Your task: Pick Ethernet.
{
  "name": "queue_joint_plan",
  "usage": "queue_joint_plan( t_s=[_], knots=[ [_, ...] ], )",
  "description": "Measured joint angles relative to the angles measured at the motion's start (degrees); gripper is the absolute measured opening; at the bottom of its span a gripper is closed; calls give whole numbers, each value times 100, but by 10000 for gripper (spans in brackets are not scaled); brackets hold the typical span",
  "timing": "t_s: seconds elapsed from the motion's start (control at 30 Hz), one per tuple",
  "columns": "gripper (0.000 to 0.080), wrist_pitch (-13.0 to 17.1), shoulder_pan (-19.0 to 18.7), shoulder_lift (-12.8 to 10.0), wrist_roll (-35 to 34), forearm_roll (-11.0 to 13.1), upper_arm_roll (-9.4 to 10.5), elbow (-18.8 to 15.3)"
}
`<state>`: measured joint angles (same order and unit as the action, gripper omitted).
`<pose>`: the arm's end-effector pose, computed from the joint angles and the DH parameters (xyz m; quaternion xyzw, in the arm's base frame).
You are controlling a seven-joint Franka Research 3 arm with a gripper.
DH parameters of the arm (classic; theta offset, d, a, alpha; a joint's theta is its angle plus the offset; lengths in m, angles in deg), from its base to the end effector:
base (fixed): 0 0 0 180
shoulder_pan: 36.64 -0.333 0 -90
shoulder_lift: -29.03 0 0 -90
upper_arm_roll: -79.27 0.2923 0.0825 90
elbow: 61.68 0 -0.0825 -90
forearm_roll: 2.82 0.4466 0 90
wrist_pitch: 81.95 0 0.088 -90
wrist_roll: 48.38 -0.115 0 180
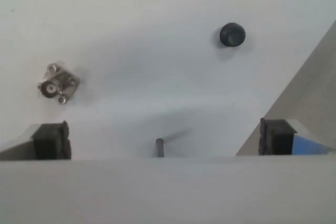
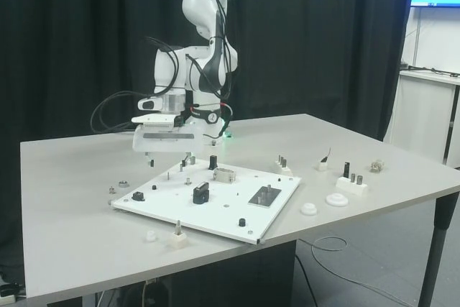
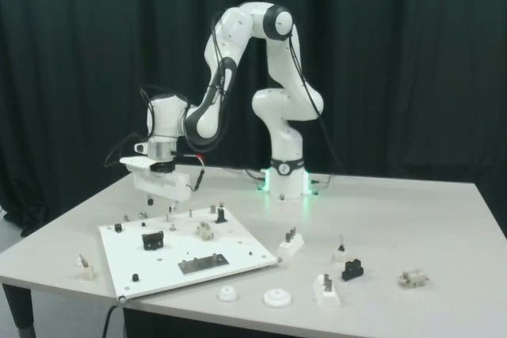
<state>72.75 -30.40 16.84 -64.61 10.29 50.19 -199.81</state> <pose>0.4260 -0.3257 0.1614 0.8547 -0.5160 0.0558 0.0061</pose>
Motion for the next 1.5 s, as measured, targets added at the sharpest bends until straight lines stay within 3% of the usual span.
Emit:
queue_joint_plan(
  t_s=[1.0, 1.5],
  knots=[
    [800, -18, 0, 0, 79, -16, -12, 118],
    [800, 154, 0, -97, 439, -17, 46, 475]
  ],
)
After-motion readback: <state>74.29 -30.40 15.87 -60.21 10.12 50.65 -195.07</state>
